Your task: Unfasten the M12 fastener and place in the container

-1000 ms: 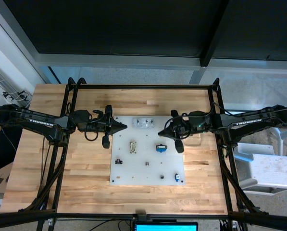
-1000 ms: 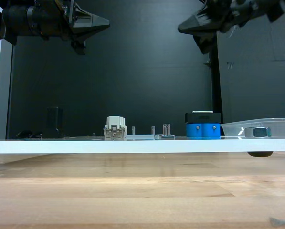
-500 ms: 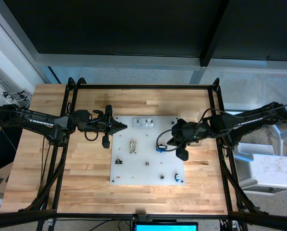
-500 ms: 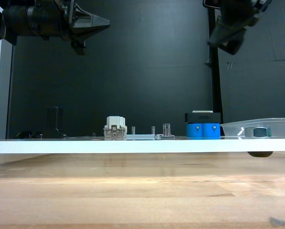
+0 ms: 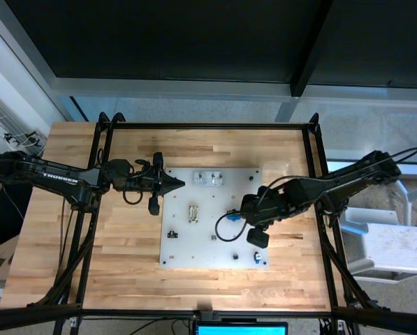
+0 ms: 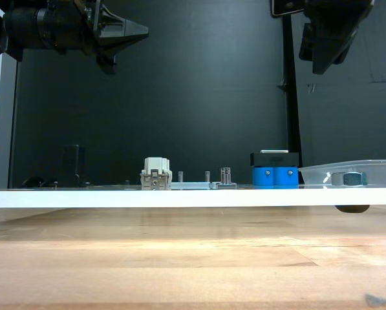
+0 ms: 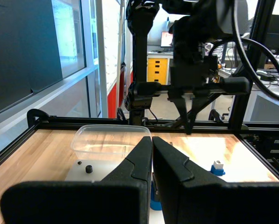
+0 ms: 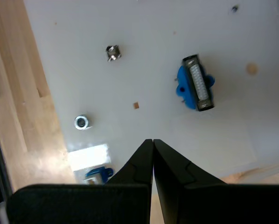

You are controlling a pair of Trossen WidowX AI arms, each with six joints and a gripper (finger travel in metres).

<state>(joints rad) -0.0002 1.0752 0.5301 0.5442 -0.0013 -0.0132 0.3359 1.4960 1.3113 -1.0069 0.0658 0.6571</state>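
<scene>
The M12 fastener [image 8: 81, 122] is a small silver nut on its stud near the white board's [image 5: 194, 244] near right edge, a dark dot [image 5: 236, 257] in the high view. My right gripper [image 8: 153, 140] hangs shut and empty high over the board [image 5: 244, 211], pointing down, beyond the nut and apart from it. The clear container [image 7: 111, 140] lies off the board's far right side and holds nothing that I can see; its wall [image 6: 367, 169] shows at table height. My left gripper [image 5: 181, 183] hovers shut and empty over the board's far left edge.
A large blue connector [image 8: 194, 85] lies mid-board just under the right gripper. A silver post [image 8: 112, 52] stands near it, a small blue connector [image 8: 99, 173] beside the nut, and a beige connector [image 5: 192, 213] further left. Black frame rails [image 5: 208, 126] surround the table.
The right arm has swung from the board's far right toward its near right and tipped its gripper downward. The left arm has not moved.
</scene>
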